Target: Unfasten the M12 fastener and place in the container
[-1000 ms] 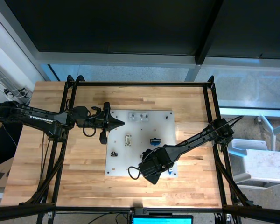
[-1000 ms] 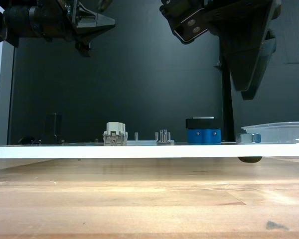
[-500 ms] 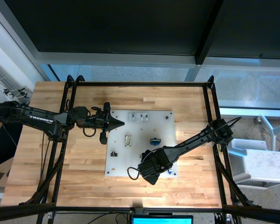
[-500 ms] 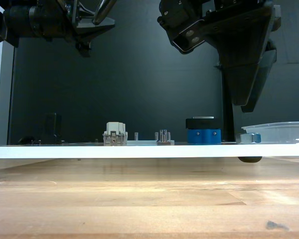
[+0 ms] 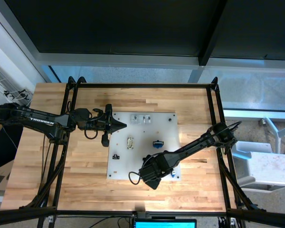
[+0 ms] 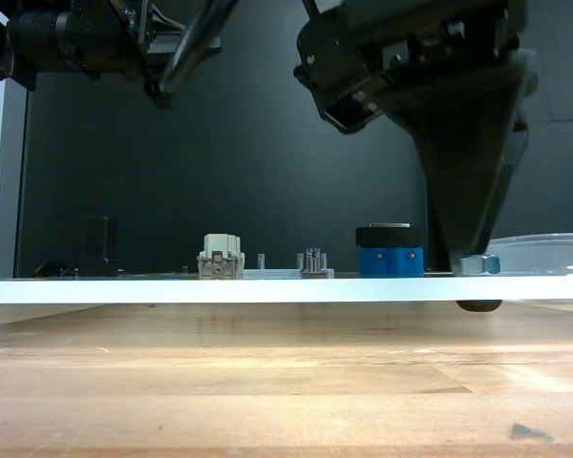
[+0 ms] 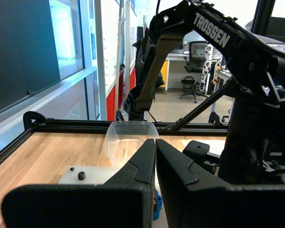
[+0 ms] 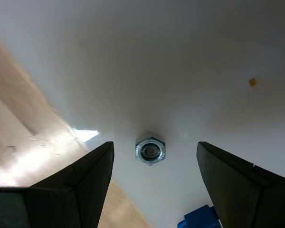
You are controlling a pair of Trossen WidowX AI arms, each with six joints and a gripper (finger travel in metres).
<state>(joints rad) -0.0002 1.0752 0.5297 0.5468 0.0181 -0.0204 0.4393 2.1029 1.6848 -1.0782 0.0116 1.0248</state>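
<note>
The right gripper is spread wide (nothing gripped) over the white board's near right edge. Its black tapered fingers flank the silver hexagonal M12 fastener, which lies untouched on the smooth board. Just beyond, the clear rounded container is seen. The left gripper is held closed and empty above the board's far left edge.

A pale wooden surface inside a black frame stands on grey floor. Tall windows line one wall, and an office chair sits in daylight beyond. A dark backdrop stands behind.
</note>
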